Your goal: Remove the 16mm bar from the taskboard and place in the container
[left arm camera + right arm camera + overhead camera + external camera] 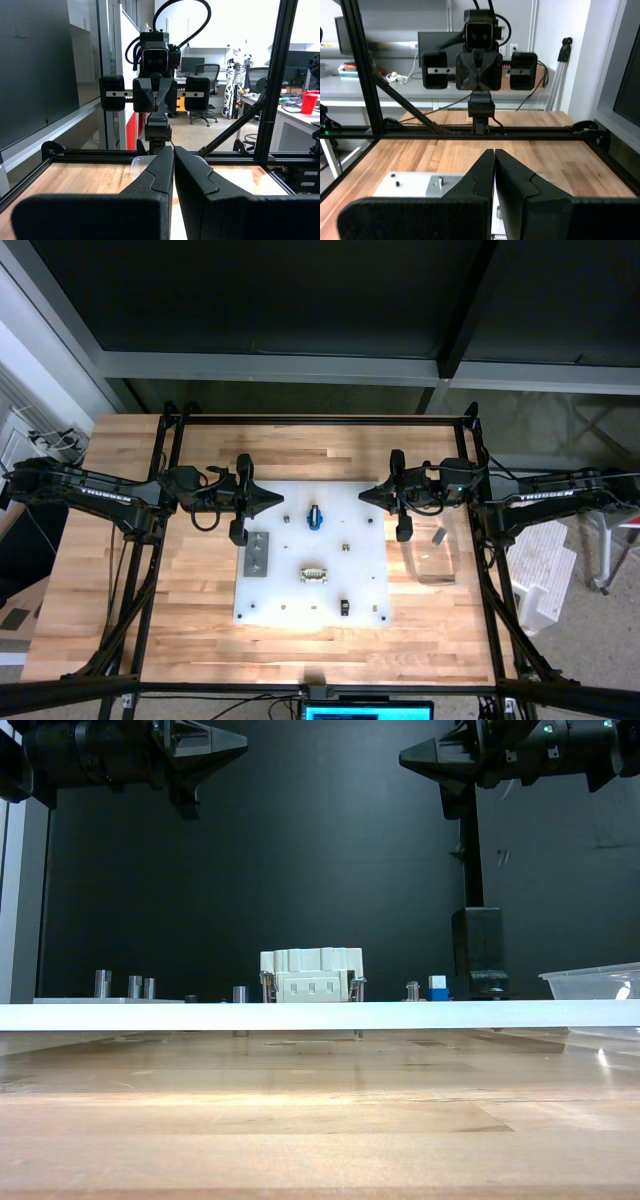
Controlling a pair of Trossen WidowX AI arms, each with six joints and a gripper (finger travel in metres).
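Woodgrain table [130, 620], L hand [282, 499], R hand [363, 493] aloft

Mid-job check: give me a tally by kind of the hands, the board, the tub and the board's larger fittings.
hands: 2 (left hand and right hand, both shut, raised above the far part of the taskboard)
taskboard: 1
container: 1
blue knob: 1
grey block: 1
metal connector: 1
small black component: 1
Total: 8
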